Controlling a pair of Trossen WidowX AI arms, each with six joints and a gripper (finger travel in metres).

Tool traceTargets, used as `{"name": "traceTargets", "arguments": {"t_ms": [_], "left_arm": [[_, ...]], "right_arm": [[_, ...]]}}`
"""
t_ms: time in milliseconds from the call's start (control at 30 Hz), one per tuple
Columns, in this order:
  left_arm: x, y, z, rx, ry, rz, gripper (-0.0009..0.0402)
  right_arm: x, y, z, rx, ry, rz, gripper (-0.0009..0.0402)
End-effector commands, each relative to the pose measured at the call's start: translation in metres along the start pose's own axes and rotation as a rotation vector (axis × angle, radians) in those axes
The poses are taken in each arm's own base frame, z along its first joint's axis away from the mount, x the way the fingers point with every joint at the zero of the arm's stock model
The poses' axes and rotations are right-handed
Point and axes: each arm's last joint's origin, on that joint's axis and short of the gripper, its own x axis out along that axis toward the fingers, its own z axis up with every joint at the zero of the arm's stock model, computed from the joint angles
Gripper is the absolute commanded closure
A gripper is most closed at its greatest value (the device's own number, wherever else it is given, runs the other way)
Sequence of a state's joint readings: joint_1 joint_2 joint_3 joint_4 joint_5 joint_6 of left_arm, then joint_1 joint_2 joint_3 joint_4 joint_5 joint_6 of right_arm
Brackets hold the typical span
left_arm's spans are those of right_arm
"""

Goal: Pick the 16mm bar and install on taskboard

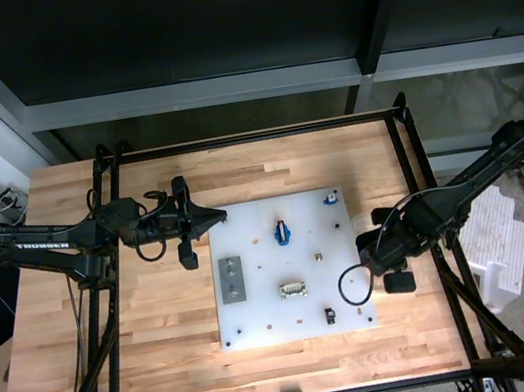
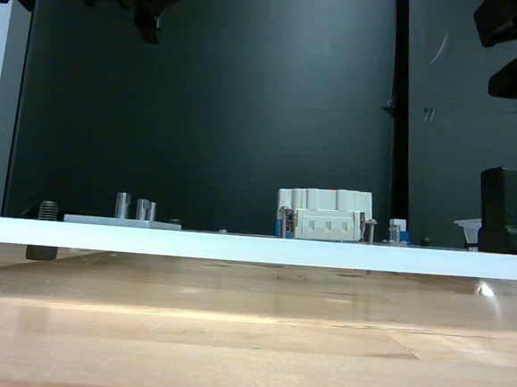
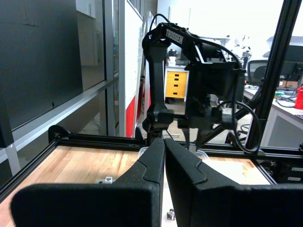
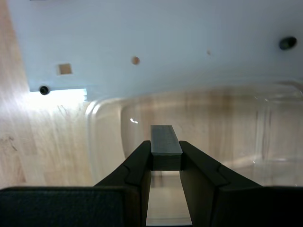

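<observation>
our right hand is gripping the 16mm bar endwise, for seating, near the worktop's right edge. our left hand is hovering closed toward the left edge.

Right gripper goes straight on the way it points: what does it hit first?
Likely the clear tray: the right gripper, shut on the 16mm bar, points down into it beside the taskboard; the bar's end lands first. Depth unclear. The left gripper, shut, hovers at the taskboard's far left corner.
</observation>
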State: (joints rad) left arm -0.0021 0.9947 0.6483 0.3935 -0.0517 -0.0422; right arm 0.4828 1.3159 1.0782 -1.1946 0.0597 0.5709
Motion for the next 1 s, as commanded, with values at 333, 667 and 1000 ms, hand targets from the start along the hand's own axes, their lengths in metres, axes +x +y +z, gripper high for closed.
{"name": "traceTargets", "arguments": {"t_ms": [333, 667, 1000], "left_arm": [[0.0, 0.0, 0.0, 0.0, 0.0, 0.0, 0.0393], [0.0, 0.0, 0.0, 0.0, 0.0, 0.0, 0.0393], [0.0, 0.0, 0.0, 0.0, 0.0, 0.0, 0.0393]], "right_arm": [[-0.001, 0.031, 0.023, -0.051, 0.003, 0.005, 0.0393], [0.006, 0.051, 0.037, -0.083, 0.007, 0.008, 0.0393], [0.01, 0.071, 0.052, -0.102, 0.004, 0.013, 0.0393]]}}
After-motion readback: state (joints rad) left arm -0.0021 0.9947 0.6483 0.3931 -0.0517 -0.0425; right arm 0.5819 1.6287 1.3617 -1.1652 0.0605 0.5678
